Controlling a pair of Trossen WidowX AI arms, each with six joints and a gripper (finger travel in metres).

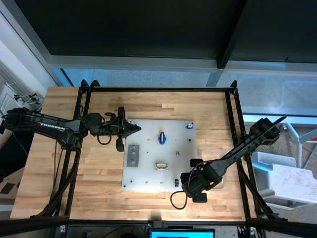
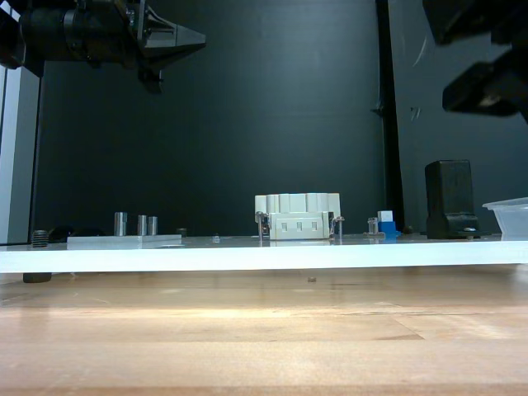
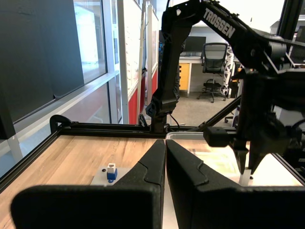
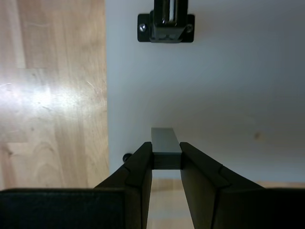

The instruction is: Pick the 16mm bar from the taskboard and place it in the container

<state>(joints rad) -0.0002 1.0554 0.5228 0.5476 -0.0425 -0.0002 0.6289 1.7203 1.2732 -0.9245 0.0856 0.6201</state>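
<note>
- Wooden table [image 1: 148,104] fills the high view, with the white taskboard [image 1: 148,166] at its middle and the clear container [image 1: 213,154] just beside the board's right edge. The left gripper [image 1: 132,129] hangs over the board's far left corner; the right gripper [image 1: 189,187] is over the near right corner, beside a black fitting [image 1: 177,182].
- Low view: both grippers are well above the board — left gripper [image 2: 177,37], right gripper [image 2: 487,82]. A white connector [image 2: 297,216] stands mid-board.
- Left wrist view: the left gripper [image 3: 165,143] has its fingers pressed together, holding nothing.
- Right wrist view: the right gripper [image 4: 167,155] is clamped on the 16mm bar [image 4: 166,140] — grey, pinched between both fingers, above the white panel's edge.
</note>
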